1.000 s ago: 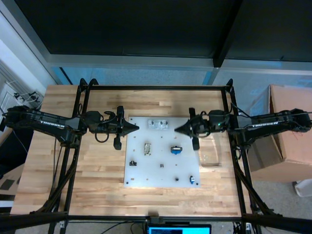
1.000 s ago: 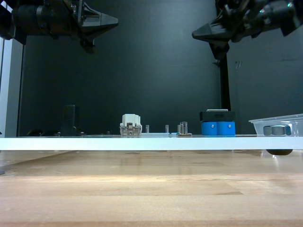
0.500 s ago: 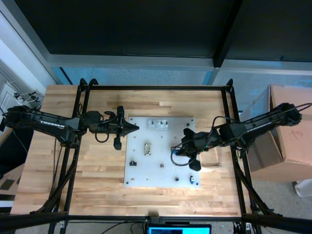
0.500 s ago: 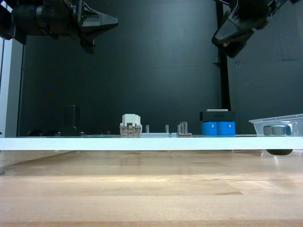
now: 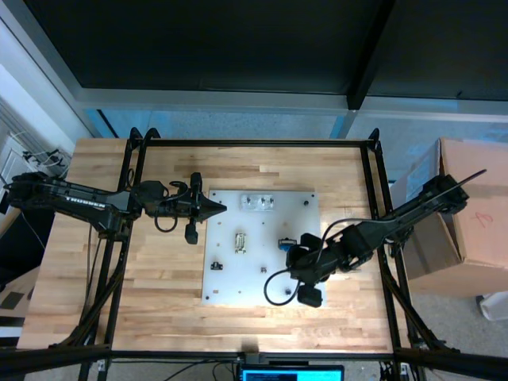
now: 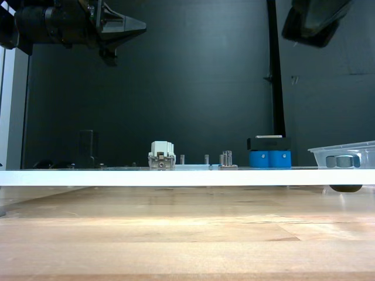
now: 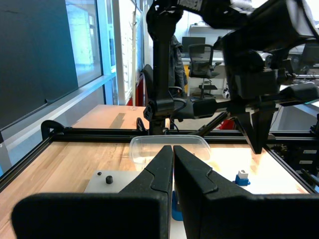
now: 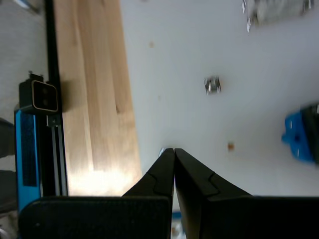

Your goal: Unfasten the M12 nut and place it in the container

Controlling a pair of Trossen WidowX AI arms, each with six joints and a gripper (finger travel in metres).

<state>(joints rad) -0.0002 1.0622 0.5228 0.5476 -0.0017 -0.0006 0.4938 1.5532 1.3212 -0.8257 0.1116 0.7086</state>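
Note:
The silver nut [image 6: 343, 161] shows only in the low view, at the board's near right, in line with the clear container [image 6: 351, 150]. My right arm covers that spot from above, so I cannot tell whether the nut is on its stud. My right gripper [image 5: 309, 297] hangs high over the near right part of the white board [image 5: 238, 278], pointing down, fingers shut and holding nothing [image 8: 174, 149]. The left gripper [image 5: 222, 209] hovers level at the board's far left edge, shut and empty [image 7: 173, 147]. The left wrist view also shows the container [image 7: 194, 142].
On the board stand a white connector block [image 6: 162, 157], a blue block [image 6: 269, 157] and a small silver post [image 6: 226, 158]. A black frame rail [image 5: 254, 143] runs along the table's far side. A cardboard box [image 5: 468, 214] stands off the table at the right.
The right arm swung from the board's far right toward its near edge and tipped its gripper downward. It now covers the stud's spot and the container from above. The left arm stayed still.

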